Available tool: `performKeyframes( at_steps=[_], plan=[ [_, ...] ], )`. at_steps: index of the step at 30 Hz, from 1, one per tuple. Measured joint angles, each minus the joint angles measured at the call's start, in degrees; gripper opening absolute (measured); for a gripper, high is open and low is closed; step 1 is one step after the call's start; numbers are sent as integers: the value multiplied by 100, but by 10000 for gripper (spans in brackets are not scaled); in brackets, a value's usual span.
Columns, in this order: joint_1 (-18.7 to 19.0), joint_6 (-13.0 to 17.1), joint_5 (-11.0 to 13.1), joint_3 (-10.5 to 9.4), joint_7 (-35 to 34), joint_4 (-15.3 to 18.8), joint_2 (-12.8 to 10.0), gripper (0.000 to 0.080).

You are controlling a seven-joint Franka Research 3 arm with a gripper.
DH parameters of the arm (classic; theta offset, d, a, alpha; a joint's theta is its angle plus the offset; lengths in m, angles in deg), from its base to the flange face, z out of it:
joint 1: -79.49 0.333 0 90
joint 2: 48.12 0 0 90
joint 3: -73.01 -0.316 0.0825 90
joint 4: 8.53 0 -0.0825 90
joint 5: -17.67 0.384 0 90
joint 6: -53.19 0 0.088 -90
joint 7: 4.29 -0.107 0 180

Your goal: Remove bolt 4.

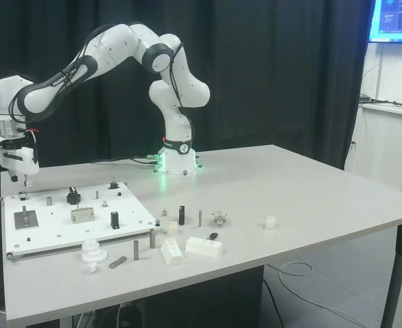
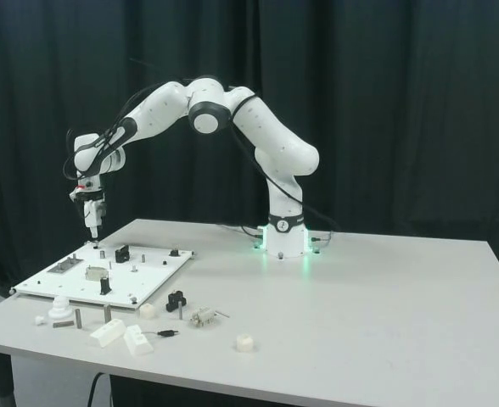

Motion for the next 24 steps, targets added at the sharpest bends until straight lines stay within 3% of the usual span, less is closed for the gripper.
performKeyframes(
  at_steps=[24],
  plan=[
    [160,257,65,-12,100,171,-29,800]
  ],
)
